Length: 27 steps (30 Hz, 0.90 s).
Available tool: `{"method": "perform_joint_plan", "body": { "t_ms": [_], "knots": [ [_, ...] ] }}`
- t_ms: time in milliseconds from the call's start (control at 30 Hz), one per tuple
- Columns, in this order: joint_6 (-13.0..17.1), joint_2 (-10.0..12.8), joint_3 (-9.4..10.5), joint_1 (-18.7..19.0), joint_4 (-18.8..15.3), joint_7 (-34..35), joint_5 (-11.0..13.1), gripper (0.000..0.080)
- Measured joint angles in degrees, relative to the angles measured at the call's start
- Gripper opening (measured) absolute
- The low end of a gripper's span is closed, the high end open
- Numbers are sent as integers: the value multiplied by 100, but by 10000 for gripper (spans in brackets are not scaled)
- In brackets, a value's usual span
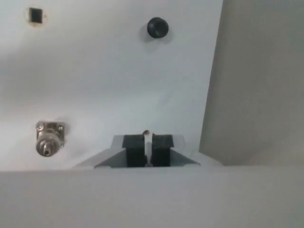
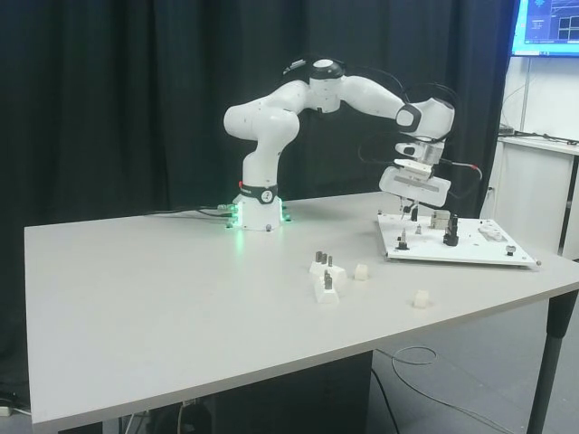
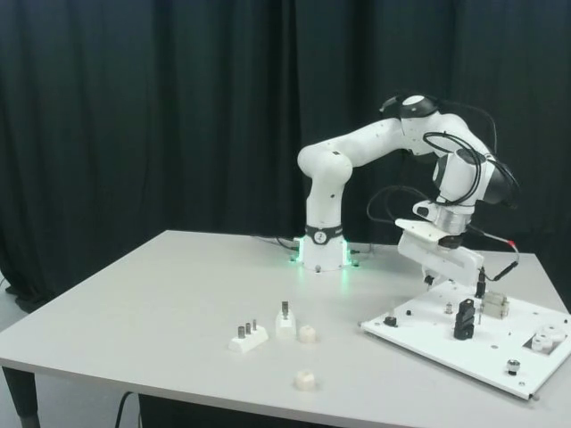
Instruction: Insert round peg 1.
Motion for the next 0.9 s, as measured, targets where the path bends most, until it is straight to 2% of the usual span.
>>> {"method": "perform_joint_plan", "body": {
  "t_ms": [500,900],
  "knots": [
    [70,-70,213,17,123,584,-200,28],
    [86,-288,320,19,124,867,-290,28]
  ]
}}
